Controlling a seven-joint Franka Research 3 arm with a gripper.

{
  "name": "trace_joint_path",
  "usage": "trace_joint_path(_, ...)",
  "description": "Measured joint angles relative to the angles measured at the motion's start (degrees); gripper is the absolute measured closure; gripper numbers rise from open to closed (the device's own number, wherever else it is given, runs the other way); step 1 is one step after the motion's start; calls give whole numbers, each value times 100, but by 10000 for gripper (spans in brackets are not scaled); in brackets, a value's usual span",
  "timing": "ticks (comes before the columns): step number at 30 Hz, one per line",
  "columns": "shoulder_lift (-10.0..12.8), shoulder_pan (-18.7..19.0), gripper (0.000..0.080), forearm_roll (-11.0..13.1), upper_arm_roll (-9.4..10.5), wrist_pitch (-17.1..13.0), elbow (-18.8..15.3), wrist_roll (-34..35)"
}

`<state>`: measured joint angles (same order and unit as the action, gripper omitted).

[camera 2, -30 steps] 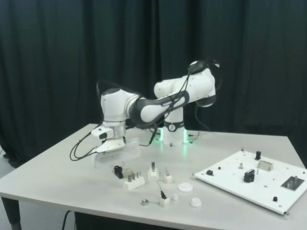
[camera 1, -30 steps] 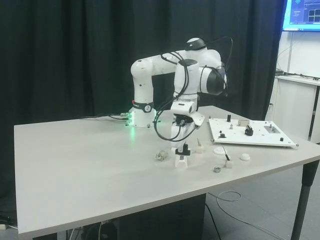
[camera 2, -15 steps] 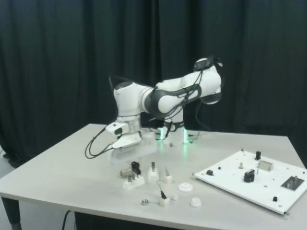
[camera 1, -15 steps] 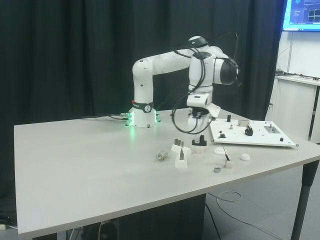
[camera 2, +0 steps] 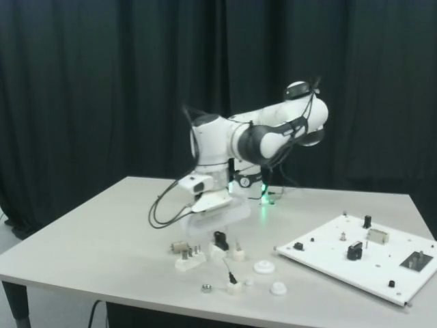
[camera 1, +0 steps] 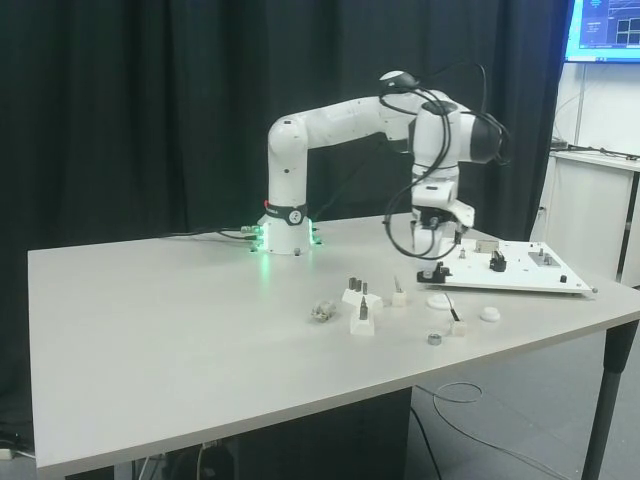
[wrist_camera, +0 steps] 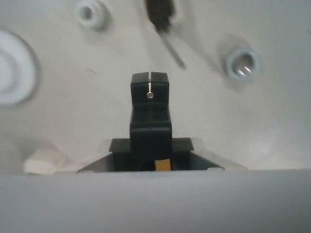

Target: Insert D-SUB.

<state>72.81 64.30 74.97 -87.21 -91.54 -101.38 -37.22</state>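
Wrist view — black blocky D-SUB [wrist_camera: 150, 114] in end effector [wrist_camera: 150, 162]; upright

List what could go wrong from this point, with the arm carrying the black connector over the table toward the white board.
1. The gripper holds the black D-SUB connector only by its rear, so it could tilt and meet the socket crooked.
2. It travels low over loose parts such as the grey metal nut and white plastic ring, and might clip one.
3. The white task board lies unclamped, as far as visible, and could slide.
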Motion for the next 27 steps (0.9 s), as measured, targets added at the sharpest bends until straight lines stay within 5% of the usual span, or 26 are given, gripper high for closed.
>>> trace_joint_path(27, -41, 1660, 649, -8, 109, -91, -30, 2004)
